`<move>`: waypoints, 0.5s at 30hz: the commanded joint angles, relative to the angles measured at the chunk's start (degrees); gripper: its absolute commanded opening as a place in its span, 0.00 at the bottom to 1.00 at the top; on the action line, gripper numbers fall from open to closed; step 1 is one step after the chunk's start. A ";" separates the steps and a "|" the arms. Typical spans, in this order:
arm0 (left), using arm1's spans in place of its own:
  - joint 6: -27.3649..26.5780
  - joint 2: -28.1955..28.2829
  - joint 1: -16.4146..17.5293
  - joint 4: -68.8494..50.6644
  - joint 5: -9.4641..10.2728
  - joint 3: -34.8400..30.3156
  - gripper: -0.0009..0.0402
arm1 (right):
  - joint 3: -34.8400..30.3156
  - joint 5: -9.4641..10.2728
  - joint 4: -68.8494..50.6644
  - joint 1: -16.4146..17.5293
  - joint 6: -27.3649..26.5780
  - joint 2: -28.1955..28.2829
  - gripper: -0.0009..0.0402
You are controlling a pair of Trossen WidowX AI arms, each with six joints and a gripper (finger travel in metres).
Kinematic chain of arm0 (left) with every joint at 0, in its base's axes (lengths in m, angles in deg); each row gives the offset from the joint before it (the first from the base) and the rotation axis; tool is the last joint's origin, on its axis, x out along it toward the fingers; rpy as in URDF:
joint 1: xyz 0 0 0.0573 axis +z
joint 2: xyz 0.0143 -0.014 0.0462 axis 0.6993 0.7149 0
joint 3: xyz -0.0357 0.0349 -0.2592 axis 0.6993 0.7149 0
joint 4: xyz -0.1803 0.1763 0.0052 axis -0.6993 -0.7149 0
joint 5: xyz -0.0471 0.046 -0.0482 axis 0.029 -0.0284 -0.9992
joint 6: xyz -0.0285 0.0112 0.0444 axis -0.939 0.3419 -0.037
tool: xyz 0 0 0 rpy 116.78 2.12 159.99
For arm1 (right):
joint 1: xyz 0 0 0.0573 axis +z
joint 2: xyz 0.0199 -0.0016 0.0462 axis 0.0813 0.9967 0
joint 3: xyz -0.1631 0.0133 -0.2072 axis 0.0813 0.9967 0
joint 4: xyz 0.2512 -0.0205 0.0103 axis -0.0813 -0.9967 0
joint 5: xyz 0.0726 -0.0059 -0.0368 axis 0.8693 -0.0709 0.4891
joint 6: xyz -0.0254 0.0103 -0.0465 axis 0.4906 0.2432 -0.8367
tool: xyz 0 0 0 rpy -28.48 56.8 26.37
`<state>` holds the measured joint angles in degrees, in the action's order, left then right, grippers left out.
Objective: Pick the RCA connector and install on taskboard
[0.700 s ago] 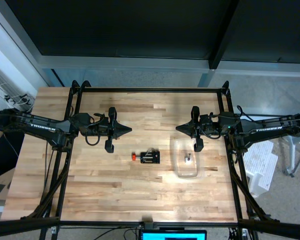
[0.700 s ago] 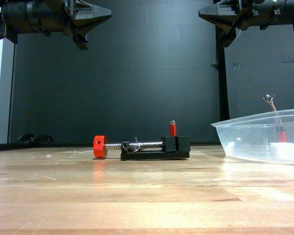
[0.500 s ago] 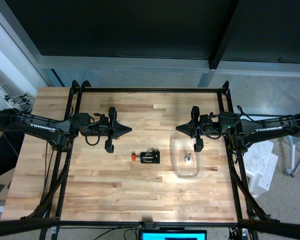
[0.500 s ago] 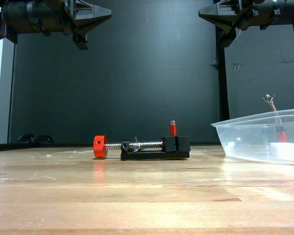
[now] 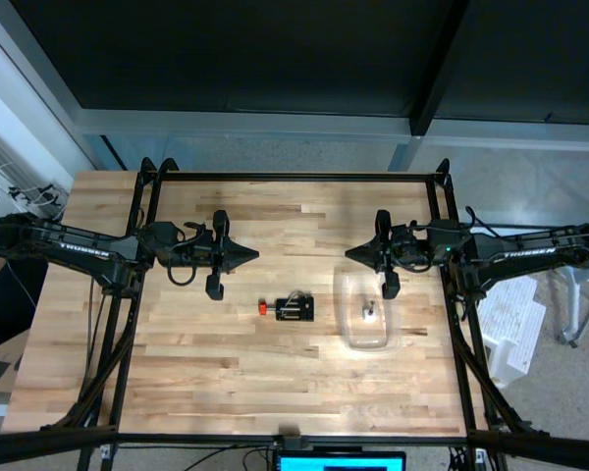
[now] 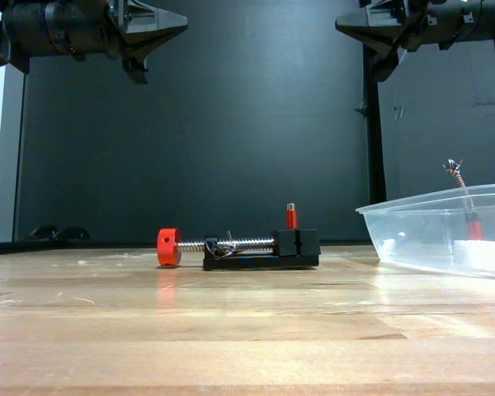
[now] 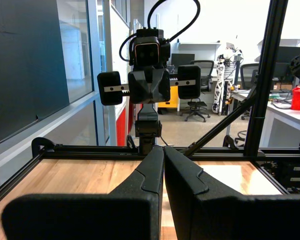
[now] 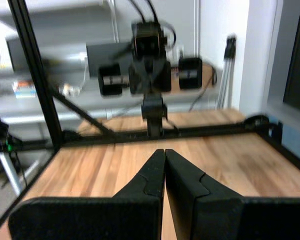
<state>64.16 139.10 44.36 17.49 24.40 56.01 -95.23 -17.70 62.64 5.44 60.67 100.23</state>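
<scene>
The taskboard (image 5: 296, 309) is a small black block with a red nub at its left end, lying mid-table; the low view shows its (image 6: 260, 247) silvery spring and a red post on top. A tiny dark grey piece, the RCA connector (image 5: 369, 312), lies inside the clear plastic tray (image 5: 351, 332) to the right. My left gripper (image 5: 255, 255) hovers high over the table, left of and beyond the taskboard, with its fingers (image 7: 152, 167) shut on nothing. My right gripper (image 5: 348, 253) hangs high just beyond the tray, fingers (image 8: 154, 172) shut and empty.
A black metal frame (image 5: 294, 178) runs around the table's far and side edges. In the low view the tray (image 6: 412, 227) also holds a small white piece (image 6: 481, 254) and a thin twisted wire (image 6: 458, 175) with a red part. A screen (image 5: 340, 461) sits at the near edge.
The right gripper has shifted very slightly in the low view. The left arm, the taskboard and the tray have stayed in place.
</scene>
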 commanded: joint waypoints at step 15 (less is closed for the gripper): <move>0.02 -0.02 0.00 0.00 -0.02 0.00 0.02 | -20.57 2.58 -62.51 3.91 -0.11 0.92 0.02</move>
<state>64.16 139.08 44.36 17.49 24.40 56.01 -114.99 -14.86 2.89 8.63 59.80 100.75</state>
